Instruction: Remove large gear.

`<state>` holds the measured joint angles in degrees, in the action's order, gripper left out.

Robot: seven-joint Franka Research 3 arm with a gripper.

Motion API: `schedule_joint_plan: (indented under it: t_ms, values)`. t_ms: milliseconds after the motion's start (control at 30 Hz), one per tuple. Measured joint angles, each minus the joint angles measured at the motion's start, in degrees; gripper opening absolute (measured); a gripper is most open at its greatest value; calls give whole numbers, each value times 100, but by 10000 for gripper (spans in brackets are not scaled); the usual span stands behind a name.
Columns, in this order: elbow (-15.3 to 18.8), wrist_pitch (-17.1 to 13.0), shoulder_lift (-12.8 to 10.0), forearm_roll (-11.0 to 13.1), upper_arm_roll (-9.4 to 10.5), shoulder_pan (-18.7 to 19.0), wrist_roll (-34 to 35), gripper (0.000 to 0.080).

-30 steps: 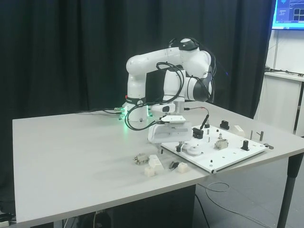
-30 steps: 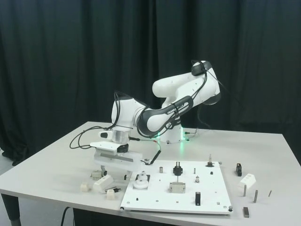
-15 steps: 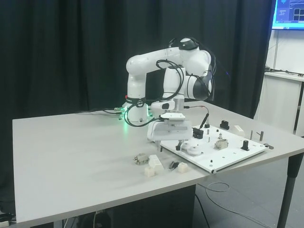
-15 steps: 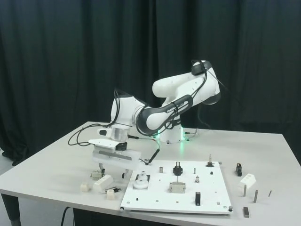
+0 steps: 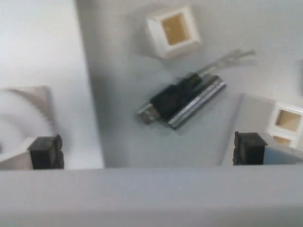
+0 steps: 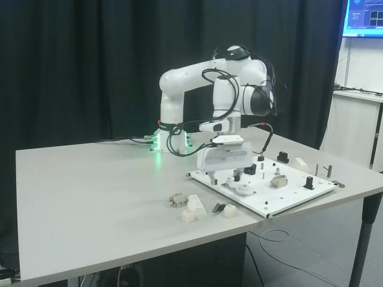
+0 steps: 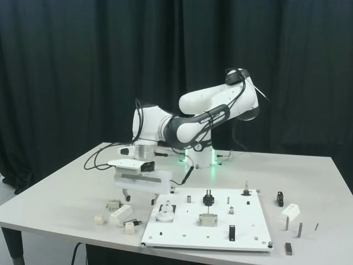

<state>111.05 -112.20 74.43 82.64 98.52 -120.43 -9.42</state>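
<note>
Lifting clear is what your hand (image 7: 140, 196) has just done: a second ago it sat low at the left edge of the white board (image 7: 242, 232), and now it hangs higher, above that edge. Its fingers stand wide apart with nothing between them. The large gear (image 7: 164, 215) has not moved. It sits on its post near the board's near left corner, just below and beside the hand, and the wrist view catches only its toothed rim (image 5: 28, 109). By my judgement the gear is not yet removed, and you will need to come down over it again before closing.

Nearest you on the grey worktop (image 6: 90, 191), loose parts lie just left of the board: a black connector (image 5: 182, 101) and small white blocks (image 5: 173, 30). On the board behind the gear stand several small black and grey fittings. Farther back a green light (image 6: 157, 143) glows at the arm's base, and a black curtain (image 7: 83, 66) closes the room.
</note>
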Motion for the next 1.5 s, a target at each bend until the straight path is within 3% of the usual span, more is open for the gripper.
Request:
schedule_joint_plan:
  t_ms: [667,1500]
  values:
    - [-523,695,-24,-482,-37,205,933,800]
    - [-535,632,40,-629,311,315,1221,800]
